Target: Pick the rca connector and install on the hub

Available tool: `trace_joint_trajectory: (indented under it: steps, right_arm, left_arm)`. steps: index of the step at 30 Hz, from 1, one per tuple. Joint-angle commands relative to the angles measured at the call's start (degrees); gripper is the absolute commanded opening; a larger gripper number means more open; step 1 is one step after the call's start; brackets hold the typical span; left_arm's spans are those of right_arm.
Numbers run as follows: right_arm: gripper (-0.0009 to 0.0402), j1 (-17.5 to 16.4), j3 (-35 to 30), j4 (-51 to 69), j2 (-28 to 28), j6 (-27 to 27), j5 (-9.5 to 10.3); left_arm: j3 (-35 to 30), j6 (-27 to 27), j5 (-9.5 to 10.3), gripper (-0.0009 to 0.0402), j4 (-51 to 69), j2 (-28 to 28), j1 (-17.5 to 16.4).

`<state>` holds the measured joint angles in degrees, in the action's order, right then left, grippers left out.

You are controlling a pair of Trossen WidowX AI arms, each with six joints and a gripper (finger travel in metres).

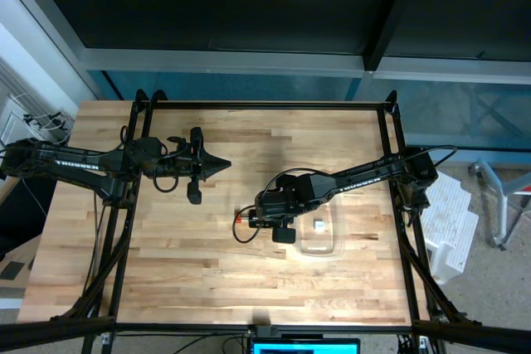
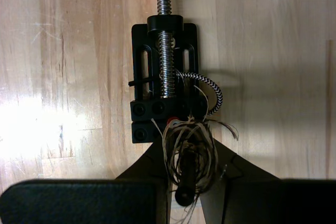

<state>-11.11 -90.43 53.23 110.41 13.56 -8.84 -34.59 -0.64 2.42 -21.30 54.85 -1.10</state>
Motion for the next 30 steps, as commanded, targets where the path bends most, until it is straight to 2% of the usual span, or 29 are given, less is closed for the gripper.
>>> trace_joint_trajectory:
  steps: [1, 13, 17, 30]
  right_arm:
    - [0.0006, -0.02, 0.0, -0.09, -0.02, 0.0, 0.0]
    - [0.0006, -0.15, 0.2, -0.48, 0.0, 0.04, 0.04]
    - [0.0006, -0.17, 0.33, -0.74, 0.0, 0.07, 0.92]
    - [0.0006, -0.15, 2.45, -3.43, 0.0, 0.07, 0.92]
  left_arm:
    - [-0.02, 0.02, 0.0, 0.0001, -0.02, 0.0, -0.02]
    - [-0.02, 0.02, -0.02, 0.0001, -0.02, 0.0, -0.02]
    - [-0.02, 0.02, 0.0, 0.0001, 0.0, 0.0, -0.02]
    - [-0.02, 0.02, -0.02, 0.0001, -0.02, 0.0, -0.02]
